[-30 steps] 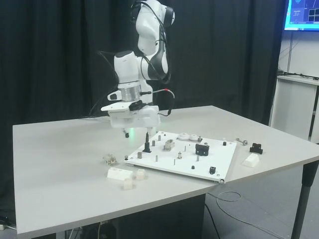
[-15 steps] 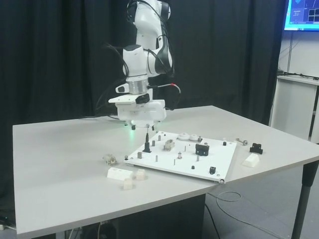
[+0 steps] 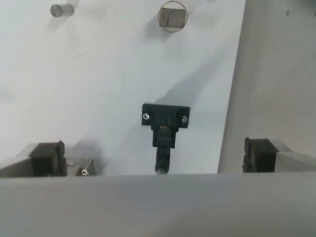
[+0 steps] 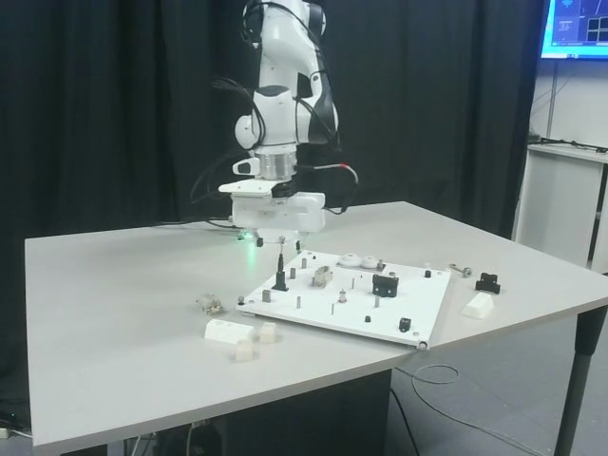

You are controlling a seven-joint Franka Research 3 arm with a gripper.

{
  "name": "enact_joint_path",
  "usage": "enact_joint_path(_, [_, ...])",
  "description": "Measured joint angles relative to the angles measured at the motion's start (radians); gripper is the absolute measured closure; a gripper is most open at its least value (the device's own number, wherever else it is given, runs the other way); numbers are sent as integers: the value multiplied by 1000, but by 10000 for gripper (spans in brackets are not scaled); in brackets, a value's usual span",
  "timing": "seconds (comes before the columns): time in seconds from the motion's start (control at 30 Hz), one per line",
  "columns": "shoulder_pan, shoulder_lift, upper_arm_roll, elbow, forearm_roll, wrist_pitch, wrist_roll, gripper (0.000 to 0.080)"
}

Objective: Remove USB.

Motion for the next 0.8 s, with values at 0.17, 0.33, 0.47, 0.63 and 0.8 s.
enact_joint_path(0.17, [4, 0, 0, -4, -11, 0, 19, 3])
enact_joint_path(0.33, [6, 0, 0, -10, -14, 2, 22, 3])
enact_joint_path(0.47, [6, 0, 0, -17, -14, 8, 22, 3])
enact_joint_path(0.63, [9, 0, 0, -24, -14, 12, 22, 3])
enact_joint_path(0.8, [13, 0, 1, -27, -14, 15, 22, 3])
